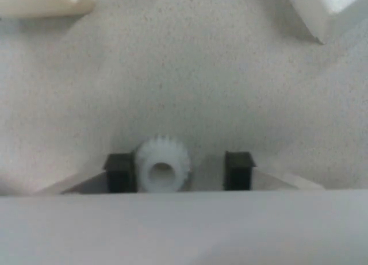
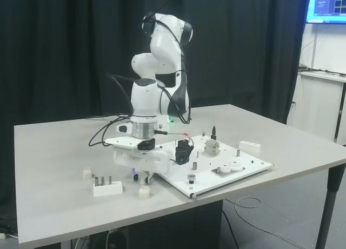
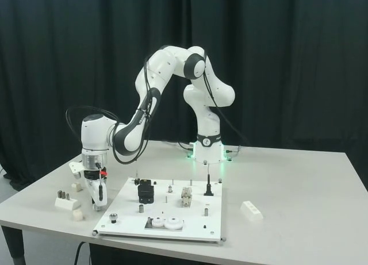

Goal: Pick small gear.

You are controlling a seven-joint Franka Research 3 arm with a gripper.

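The grey table (image 2: 65, 152) carries everything, and the white assembly board (image 3: 190, 219) on it serves as the landmark here. The white arm (image 3: 167, 75) reaches from its base behind the board down to a spot just off the board's edge, on the side where the small peg block (image 2: 106, 188) stands.

There the gripper (image 1: 179, 172) hangs close above the bare tabletop, beside the board rather than over it. In the wrist view the small gear (image 1: 161, 164) sits between the two black fingertips (image 1: 120, 173), pressed against one pad, while a clear gap separates it from the other. So the jaws stand apart and nothing is clamped yet.

A small white block (image 2: 144, 192) lies on the table near the gripper, also off the board.

Judging by this, the approach and lowering are done and the gear is bracketed. What remains is the closing of the fingers on it and the lift clear of the table. The off-centre position suggests the gear may slide a little as the jaws meet.
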